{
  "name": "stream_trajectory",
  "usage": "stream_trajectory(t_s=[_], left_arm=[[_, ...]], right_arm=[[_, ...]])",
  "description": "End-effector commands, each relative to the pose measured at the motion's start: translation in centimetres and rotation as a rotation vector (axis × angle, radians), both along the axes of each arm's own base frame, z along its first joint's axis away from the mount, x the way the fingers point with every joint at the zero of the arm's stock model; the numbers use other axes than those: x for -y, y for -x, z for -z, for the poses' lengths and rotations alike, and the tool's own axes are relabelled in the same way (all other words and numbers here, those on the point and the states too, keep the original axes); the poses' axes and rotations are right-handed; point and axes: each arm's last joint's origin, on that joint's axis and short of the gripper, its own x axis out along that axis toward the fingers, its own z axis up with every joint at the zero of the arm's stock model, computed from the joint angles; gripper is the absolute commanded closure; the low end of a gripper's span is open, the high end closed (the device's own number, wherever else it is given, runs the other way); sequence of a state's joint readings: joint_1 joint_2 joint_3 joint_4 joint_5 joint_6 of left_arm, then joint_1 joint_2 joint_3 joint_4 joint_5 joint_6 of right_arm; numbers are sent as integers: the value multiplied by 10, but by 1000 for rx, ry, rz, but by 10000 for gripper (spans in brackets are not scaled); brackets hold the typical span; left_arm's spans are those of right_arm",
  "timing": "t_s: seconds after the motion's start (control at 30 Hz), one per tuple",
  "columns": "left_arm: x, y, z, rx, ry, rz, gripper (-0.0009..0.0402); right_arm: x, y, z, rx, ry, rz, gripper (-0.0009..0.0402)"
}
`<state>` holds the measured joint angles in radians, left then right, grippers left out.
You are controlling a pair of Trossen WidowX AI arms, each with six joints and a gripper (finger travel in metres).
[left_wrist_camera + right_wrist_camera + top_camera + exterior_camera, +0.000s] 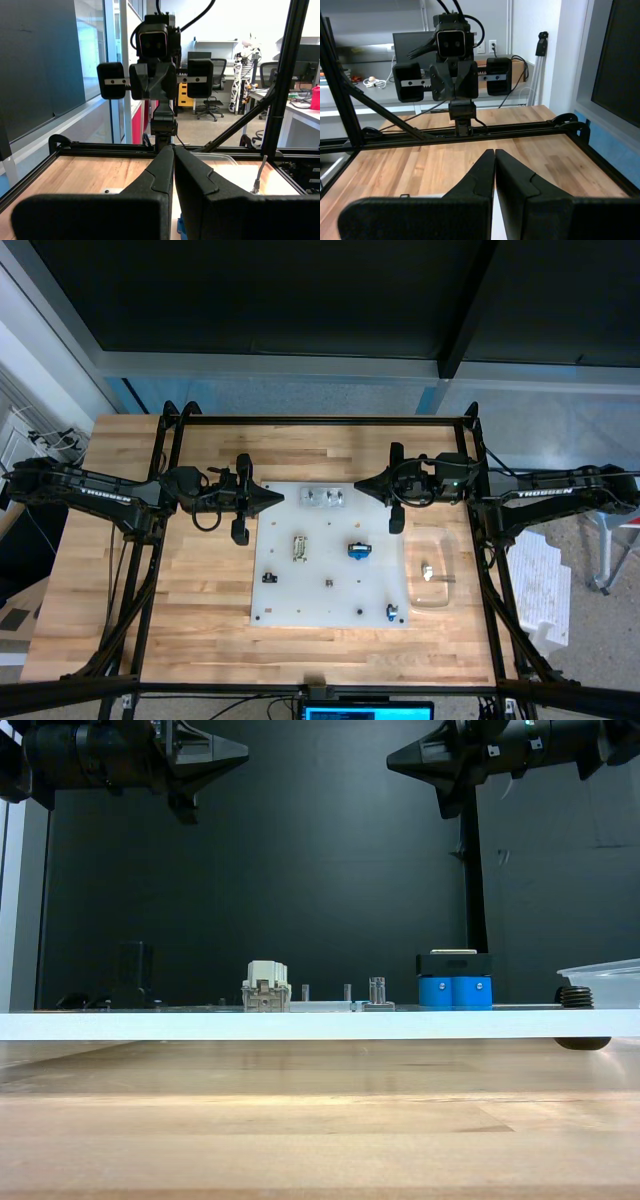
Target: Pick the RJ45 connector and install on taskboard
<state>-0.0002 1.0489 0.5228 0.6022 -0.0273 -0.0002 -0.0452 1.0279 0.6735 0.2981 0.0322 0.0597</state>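
My left gripper (278,498) hovers high over the white board's (300,600) far left edge. In the left wrist view its fingers (162,172) are pressed together and hold nothing. My right gripper (360,483) hangs high over the board's far right part, and its fingers (482,172) are likewise closed on nothing. The small blue jack (392,613) sits at the board's near right corner; I cannot tell whether anything is in it. A pale block (427,571) lies in the clear tray (445,540). I see no cable, so I cannot tell where the connector is.
The board carries a beige socket (298,548), a blue-and-black part (358,550), a metal piece (324,497) at the far edge and small black fittings. The black frame (320,420) rings the wooden table. A screen (367,710) sits at the near edge.
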Motion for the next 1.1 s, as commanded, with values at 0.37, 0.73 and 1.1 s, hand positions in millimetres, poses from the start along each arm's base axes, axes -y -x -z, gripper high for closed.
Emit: stream_trajectory(t_s=[0.37, 0.73, 1.1], left_arm=[[0, 0, 0, 0, 0, 0, 393], [0, 0, 0, 0, 0, 0, 393], [0, 0, 0, 0, 0, 0, 393]], right_arm=[[-2, 2, 11, 53, -8, -7, 393], [-6, 2, 10, 67, -9, -27, 393], [-7, 2, 9, 66, -11, -33, 393]])
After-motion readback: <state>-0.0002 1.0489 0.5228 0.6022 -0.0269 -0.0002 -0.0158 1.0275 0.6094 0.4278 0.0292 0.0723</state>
